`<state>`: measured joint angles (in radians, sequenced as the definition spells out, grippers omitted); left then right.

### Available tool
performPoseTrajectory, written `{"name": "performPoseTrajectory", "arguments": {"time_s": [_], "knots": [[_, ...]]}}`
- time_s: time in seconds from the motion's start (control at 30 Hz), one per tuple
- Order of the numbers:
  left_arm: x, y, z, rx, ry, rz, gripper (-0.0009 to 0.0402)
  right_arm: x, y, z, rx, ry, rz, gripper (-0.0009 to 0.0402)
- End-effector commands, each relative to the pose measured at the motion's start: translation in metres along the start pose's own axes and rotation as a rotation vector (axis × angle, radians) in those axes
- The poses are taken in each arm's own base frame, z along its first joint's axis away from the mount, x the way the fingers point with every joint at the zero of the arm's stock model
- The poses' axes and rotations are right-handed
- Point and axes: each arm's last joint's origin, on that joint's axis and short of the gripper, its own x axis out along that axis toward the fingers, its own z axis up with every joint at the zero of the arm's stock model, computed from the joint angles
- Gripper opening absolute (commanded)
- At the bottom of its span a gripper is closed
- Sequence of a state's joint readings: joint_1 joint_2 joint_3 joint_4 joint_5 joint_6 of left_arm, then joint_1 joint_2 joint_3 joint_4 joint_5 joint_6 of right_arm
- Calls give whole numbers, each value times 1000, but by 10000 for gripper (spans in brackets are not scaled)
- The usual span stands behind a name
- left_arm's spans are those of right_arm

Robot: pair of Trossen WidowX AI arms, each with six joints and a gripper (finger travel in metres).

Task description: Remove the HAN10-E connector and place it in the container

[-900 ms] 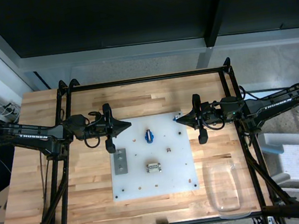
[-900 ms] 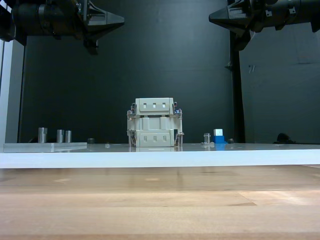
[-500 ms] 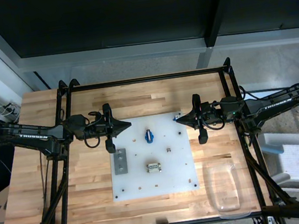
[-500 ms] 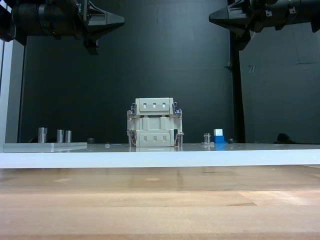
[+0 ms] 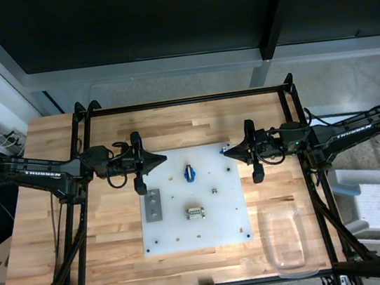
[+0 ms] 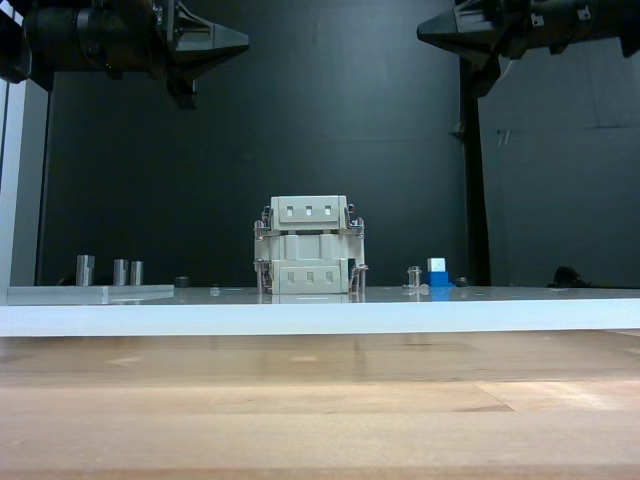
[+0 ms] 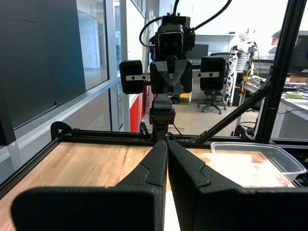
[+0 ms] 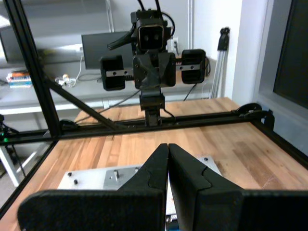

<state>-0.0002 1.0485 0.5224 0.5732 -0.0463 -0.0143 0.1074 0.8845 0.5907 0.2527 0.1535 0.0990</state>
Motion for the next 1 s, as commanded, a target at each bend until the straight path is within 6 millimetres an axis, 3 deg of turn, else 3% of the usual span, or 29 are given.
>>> {"name": "performPoseTrajectory", "arguments": {"time_s": [0.03,0.53,1.0], "knots": [[0,0,0,0,0,0,0,4,2,7,-9,65,-5,0],[0,0,0,0,0,0,0,54,16,39,-61,482,43,0],[0,0,0,0,0,0,0,101,31,64,-88,721,47,0]]}}
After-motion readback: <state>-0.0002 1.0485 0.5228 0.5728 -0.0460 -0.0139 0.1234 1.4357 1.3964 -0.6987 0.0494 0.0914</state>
